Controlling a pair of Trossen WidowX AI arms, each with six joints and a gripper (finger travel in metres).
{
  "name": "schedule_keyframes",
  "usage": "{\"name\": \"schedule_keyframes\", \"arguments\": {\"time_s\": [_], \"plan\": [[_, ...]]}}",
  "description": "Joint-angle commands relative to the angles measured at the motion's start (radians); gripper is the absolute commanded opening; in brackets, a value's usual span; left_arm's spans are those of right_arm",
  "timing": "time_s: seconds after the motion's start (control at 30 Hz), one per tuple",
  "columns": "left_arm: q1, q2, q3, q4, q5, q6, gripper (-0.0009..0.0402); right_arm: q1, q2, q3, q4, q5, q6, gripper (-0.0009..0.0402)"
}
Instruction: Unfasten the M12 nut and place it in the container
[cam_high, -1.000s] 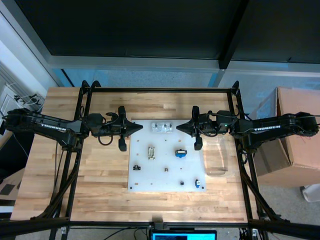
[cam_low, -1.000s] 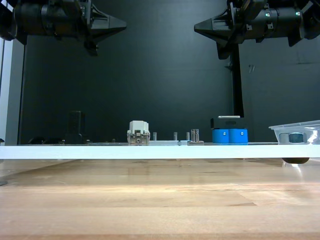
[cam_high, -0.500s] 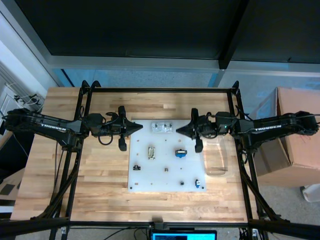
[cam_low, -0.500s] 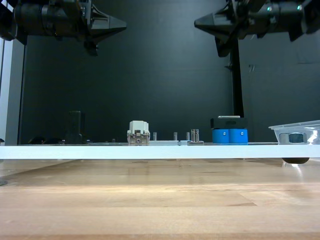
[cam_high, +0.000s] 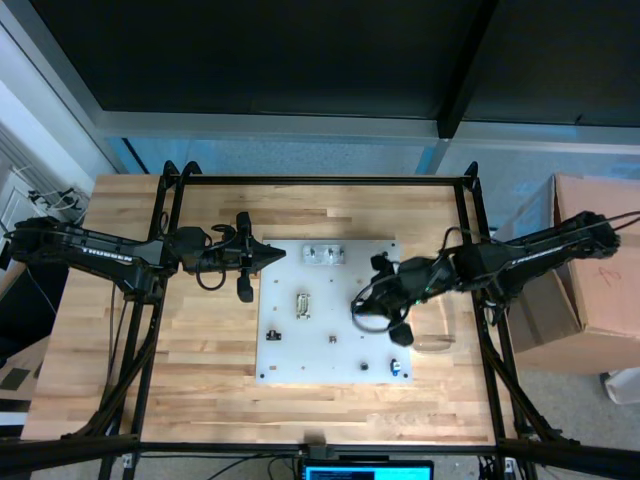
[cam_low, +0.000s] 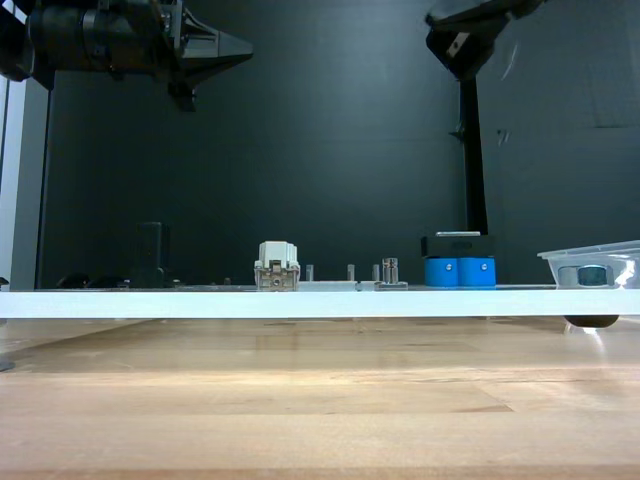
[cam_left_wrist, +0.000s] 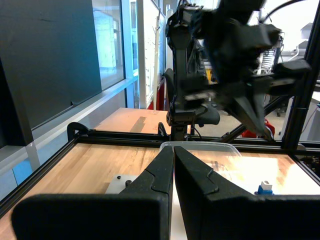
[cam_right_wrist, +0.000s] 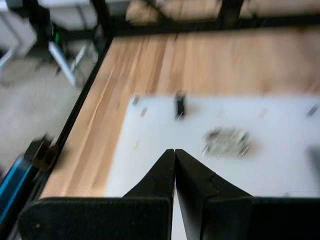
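You had a wooden table (cam_high: 200, 380) carrying the white board (cam_high: 290, 350), with a cardboard box (cam_high: 590, 300) to its right. The right arm hid part of the clear container (cam_high: 440, 338). The M12 nut (cam_low: 592, 274) seemed seated on its stud, axis upright. The left gripper (cam_high: 281, 256) hung above the board's far left corner and the right gripper (cam_high: 356, 307) above mid-board, both pinched together.

The table (cam_high: 200, 380) is seen to be pale planked wood with a light sheen. The board (cam_high: 285, 350) is finished smooth, matt white. The container (cam_low: 600, 254) is made of clear glossy plastic. The left end effector (cam_high: 282, 256) and right end effector (cam_high: 357, 304) are finished matt black.
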Motion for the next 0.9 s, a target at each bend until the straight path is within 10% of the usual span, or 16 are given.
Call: {"name": "schedule_keyframes", "arguments": {"time_s": [0.03, 0.9], "plan": [[0.000, 0.000, 0.000, 0.000, 0.000, 0.000, 0.0000, 0.054, 0.075, 0.093, -0.142, 0.000, 0.070, 0.0000], [0.000, 0.000, 0.000, 0.000, 0.000, 0.000, 0.0000, 0.280, 0.533, 0.649, -0.780, 0.001, 0.426, 0.0000]]}}
